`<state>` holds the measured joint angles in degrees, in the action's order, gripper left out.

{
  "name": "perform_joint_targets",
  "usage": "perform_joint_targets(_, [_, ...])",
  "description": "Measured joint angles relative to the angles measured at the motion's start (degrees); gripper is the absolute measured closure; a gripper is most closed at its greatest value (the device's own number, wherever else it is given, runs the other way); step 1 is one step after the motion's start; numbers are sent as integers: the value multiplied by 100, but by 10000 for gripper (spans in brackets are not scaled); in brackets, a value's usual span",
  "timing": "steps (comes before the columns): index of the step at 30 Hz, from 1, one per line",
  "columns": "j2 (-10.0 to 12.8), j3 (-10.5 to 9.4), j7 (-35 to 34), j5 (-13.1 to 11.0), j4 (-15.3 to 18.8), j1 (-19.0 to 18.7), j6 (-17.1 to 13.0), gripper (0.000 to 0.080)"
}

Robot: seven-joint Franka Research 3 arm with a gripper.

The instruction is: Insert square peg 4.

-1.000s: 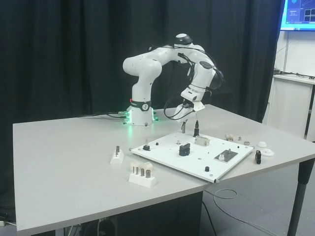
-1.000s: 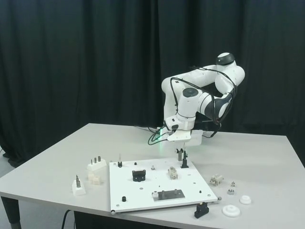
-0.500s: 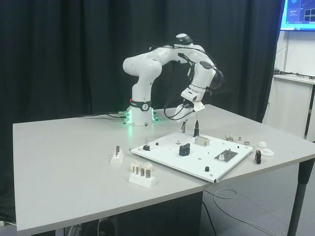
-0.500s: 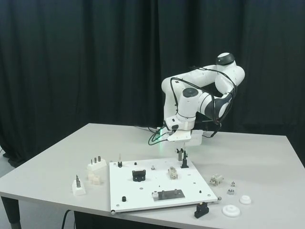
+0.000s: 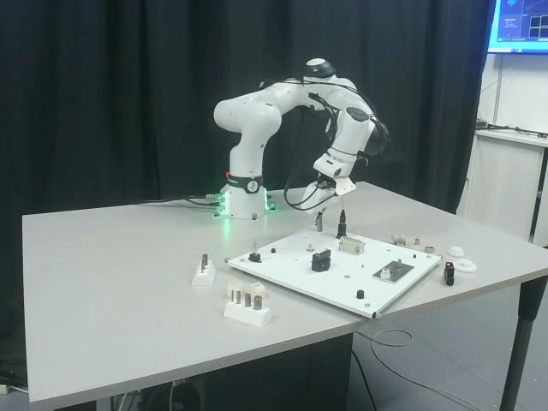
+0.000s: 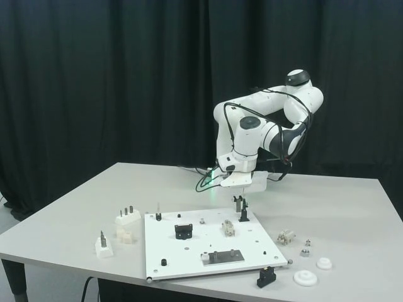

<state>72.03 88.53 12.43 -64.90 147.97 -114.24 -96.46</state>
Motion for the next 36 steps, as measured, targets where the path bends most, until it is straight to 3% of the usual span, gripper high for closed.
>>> perform_joint_targets(36, [0, -27, 56, 29, -18, -137, -223, 651])
